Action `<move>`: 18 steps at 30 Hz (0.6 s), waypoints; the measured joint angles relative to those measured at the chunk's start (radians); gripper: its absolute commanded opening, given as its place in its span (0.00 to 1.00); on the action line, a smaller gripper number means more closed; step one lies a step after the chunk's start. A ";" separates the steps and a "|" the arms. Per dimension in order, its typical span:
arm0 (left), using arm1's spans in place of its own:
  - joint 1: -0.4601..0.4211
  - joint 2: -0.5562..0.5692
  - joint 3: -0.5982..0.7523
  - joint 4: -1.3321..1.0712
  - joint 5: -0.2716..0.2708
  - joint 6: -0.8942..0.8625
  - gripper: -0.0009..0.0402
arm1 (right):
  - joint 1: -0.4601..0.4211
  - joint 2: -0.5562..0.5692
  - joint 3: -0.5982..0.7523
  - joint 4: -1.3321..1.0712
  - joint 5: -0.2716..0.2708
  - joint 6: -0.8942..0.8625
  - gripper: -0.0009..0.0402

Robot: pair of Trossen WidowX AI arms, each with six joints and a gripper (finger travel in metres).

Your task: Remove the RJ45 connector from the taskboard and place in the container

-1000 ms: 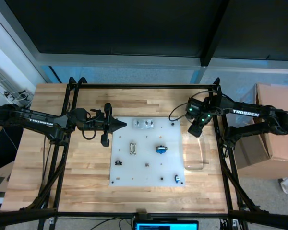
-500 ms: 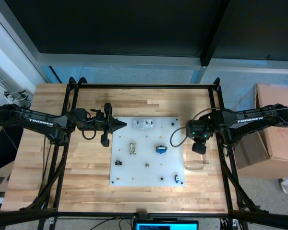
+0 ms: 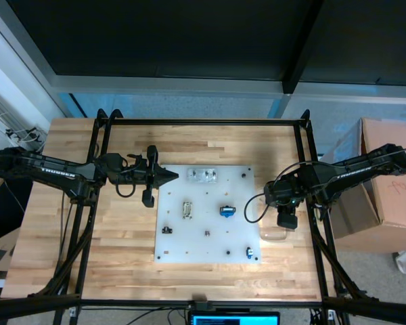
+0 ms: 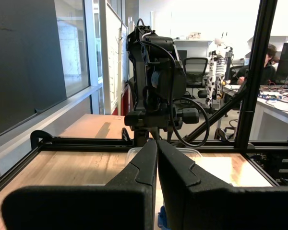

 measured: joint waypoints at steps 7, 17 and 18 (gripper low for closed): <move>0.000 0.000 0.000 0.000 0.000 0.000 0.02 | 0.004 0.000 0.000 0.001 0.010 0.006 0.65; 0.000 0.000 0.000 0.000 0.000 0.000 0.02 | 0.007 -0.002 0.000 0.005 0.004 0.002 0.73; 0.000 0.000 0.000 0.000 0.000 0.000 0.02 | 0.006 -0.004 0.002 0.007 0.003 -0.003 0.73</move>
